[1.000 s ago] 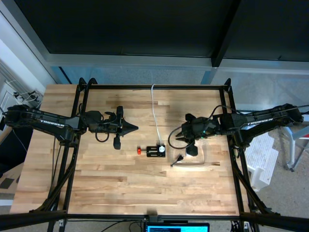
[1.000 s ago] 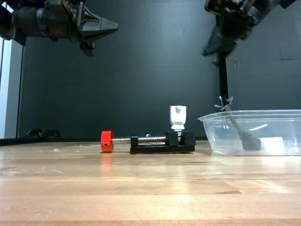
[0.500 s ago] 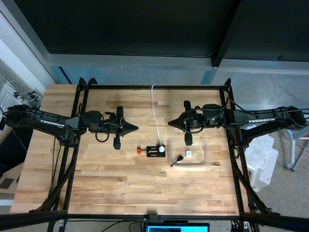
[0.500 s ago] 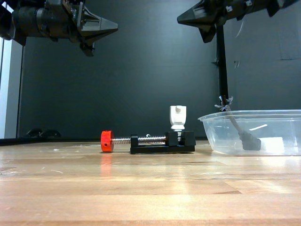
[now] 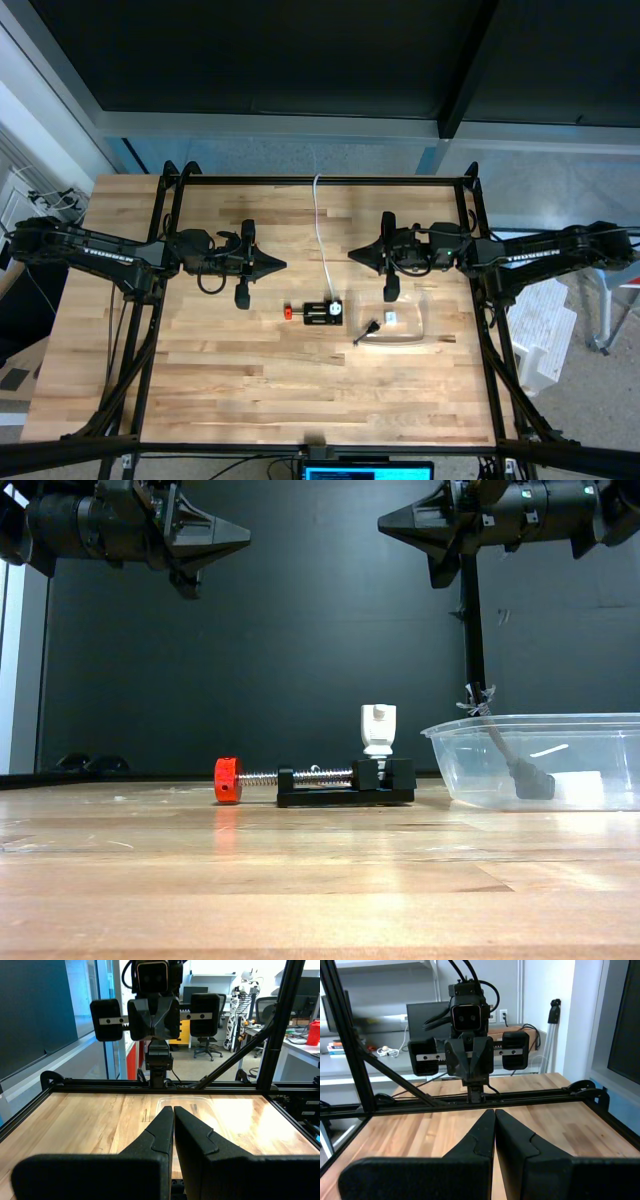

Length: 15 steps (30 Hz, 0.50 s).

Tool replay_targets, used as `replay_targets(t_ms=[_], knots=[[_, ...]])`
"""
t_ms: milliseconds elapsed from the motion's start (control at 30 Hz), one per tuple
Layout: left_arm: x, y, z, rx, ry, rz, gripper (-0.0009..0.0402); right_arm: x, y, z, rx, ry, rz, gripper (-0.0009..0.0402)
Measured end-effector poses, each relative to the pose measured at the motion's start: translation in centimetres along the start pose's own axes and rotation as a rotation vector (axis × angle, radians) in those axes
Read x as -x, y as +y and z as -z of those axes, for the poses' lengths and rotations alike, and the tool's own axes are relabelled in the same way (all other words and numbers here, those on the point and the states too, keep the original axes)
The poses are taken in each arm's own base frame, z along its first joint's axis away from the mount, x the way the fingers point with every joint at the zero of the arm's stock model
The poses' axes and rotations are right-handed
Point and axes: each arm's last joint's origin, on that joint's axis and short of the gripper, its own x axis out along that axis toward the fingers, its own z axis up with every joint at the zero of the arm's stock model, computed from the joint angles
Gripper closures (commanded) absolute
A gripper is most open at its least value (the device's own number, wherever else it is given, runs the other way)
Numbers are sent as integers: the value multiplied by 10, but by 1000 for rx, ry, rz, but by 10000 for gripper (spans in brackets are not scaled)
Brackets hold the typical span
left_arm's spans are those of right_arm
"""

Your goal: Remove the power plug from the receptacle and place in the container

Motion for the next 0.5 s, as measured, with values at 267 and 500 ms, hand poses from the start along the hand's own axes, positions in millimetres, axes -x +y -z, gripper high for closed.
replay_targets(t_ms=[267, 500], knots=[[0, 0, 0, 0, 0, 0, 393, 4, -1, 10, -26, -15, -14, 393], [0, 0, 0, 0, 0, 0, 393, 5, -1, 15, -26, -3, -16, 393]])
